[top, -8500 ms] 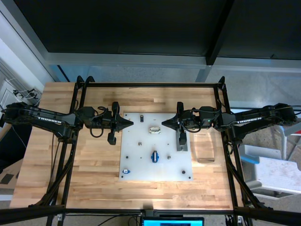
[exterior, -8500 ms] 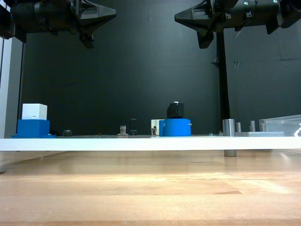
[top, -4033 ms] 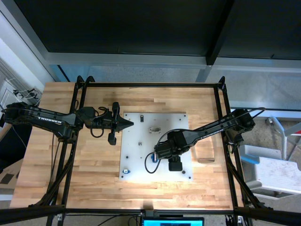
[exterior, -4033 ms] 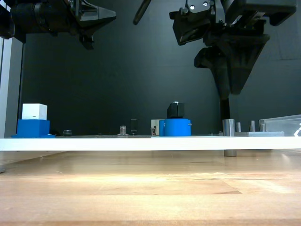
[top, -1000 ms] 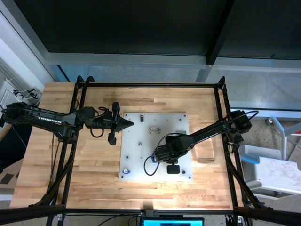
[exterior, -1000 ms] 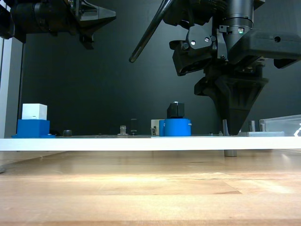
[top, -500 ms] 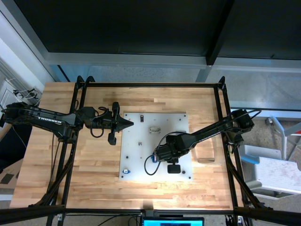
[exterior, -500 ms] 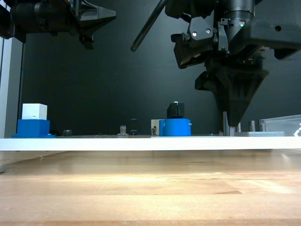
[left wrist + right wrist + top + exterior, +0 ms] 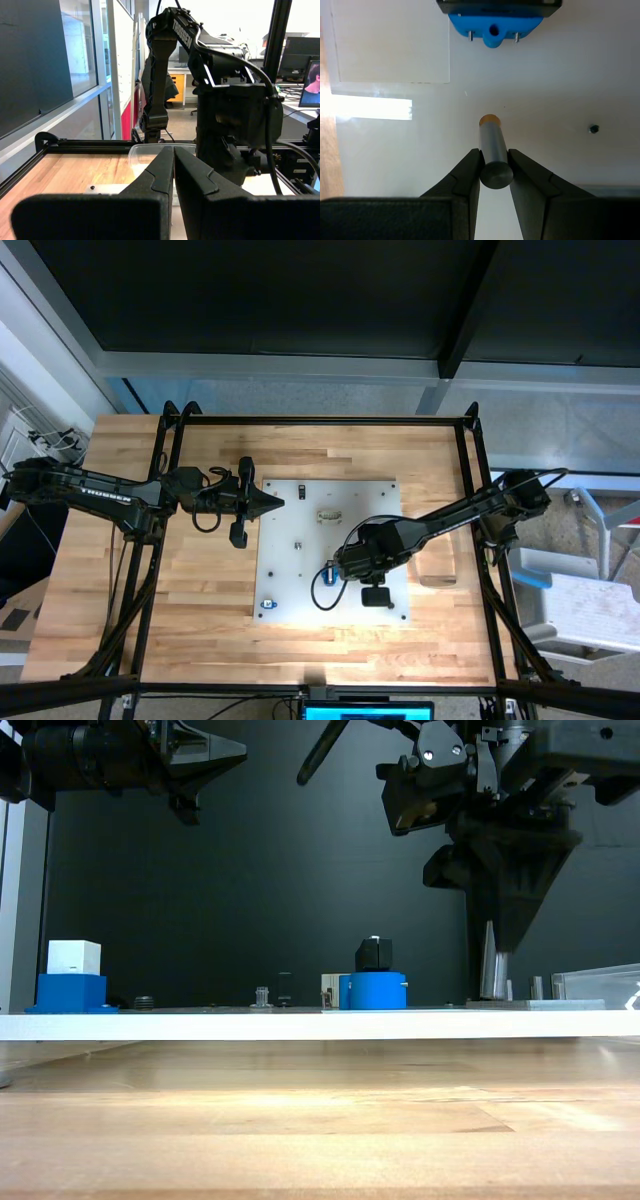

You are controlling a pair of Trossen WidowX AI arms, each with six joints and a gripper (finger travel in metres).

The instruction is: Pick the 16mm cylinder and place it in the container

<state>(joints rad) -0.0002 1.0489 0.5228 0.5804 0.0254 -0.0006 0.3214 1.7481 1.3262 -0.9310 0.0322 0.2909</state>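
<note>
Both fingers of my R hand (image 9: 494, 161) clamp the 16mm cylinder (image 9: 491, 142) upright, just above the board (image 9: 580, 75); L hand (image 9: 174, 165) clenched, empty, high by board's left edge.

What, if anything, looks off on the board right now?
Nothing stands out. The right gripper is shut on the 16mm cylinder, held upright just above the white board. The left gripper hangs shut, high near the board's left edge.
</note>
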